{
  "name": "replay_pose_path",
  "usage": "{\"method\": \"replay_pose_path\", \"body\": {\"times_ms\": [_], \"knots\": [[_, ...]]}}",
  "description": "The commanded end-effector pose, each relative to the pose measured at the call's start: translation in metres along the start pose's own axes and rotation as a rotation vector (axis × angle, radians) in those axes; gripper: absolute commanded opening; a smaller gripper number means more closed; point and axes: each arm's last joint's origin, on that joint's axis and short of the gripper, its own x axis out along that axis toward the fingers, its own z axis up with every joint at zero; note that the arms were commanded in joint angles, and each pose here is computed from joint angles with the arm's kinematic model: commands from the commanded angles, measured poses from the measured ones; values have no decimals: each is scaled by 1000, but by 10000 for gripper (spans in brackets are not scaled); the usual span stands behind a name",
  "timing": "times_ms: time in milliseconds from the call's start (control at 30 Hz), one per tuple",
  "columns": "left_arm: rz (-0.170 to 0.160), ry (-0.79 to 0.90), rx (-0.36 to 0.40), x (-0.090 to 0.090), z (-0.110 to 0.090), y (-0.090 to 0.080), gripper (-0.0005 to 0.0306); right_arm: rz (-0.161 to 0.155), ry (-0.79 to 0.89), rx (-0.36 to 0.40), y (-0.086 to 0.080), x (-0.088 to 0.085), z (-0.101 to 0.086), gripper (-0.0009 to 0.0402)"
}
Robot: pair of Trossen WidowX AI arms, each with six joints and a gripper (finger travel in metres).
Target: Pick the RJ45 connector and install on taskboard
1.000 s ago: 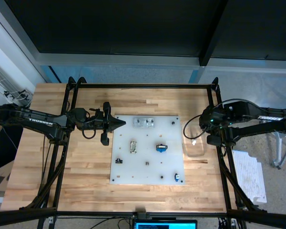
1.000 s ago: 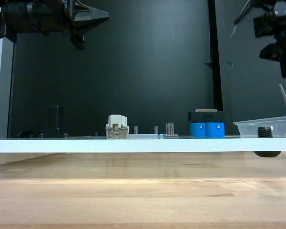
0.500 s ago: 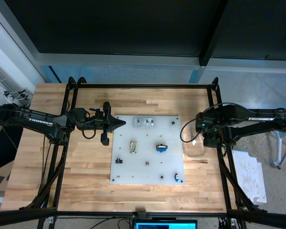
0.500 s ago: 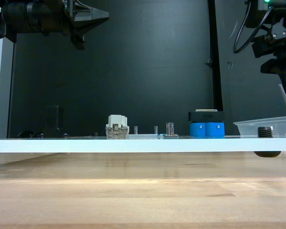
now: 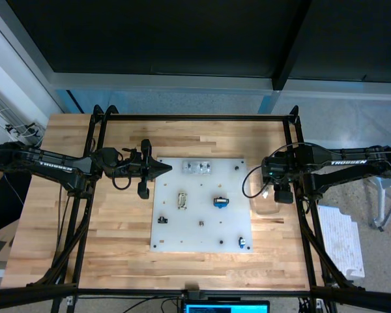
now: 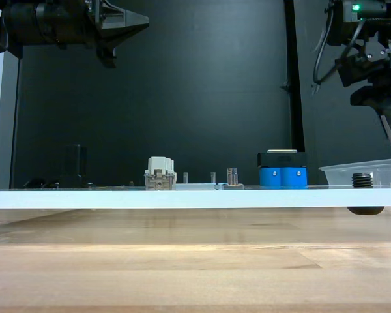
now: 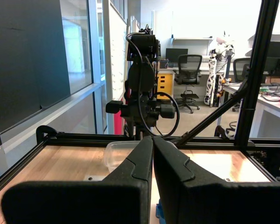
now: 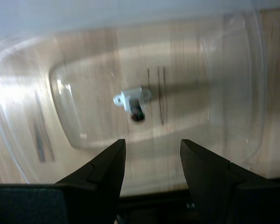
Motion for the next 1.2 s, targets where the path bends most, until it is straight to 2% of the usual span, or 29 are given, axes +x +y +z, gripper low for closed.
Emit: {"method": "replay_pose_path", "body": {"times_ms": [33, 167, 300, 633, 1200], "knots": [[0, 0, 0, 0, 0, 0, 0, 9, -16, 25, 2, 2, 1, 160], [0, 0, 0, 0, 0, 0, 0, 15, -39, 50, 5, 13, 2, 161], [0, 0, 0, 0, 0, 0, 0, 18, -40, 31, 8, 23, 0, 160], [0, 0, 0, 0, 0, 0, 0, 10, -31, 30, 12, 28, 4, 159], [0, 0, 0, 0, 0, 0, 0, 11, -25, 75, 13, 38, 5, 132]]}}
